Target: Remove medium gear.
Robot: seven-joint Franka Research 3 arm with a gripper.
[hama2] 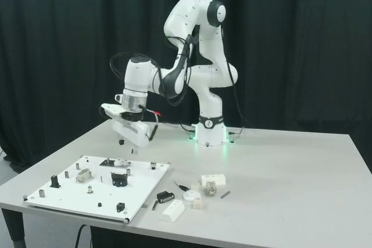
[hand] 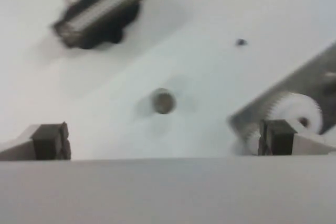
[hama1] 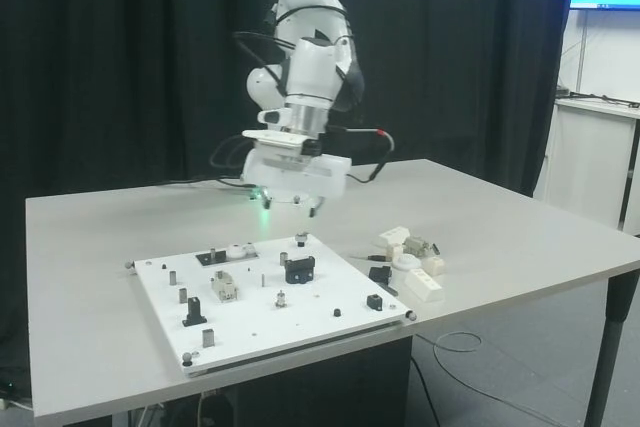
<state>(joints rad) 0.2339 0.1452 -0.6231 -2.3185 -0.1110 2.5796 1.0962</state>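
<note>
one white board (hama1: 300, 322), one white gear (hand: 292, 113) on it, one arm (hama2: 195, 56).

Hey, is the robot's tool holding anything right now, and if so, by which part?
Nothing is held. The tool is open and hangs above the white board, with only air between its fingers. The white gear sits on the board near one fingertip, ungrasped.

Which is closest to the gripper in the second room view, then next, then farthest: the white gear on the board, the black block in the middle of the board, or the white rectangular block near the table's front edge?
1. White gear: on the white board's far edge, almost under the gripper.
2. Black block: mid-board, nearer the camera than the gear.
3. White rectangular block: off the board, on the grey table by its front edge.
</note>
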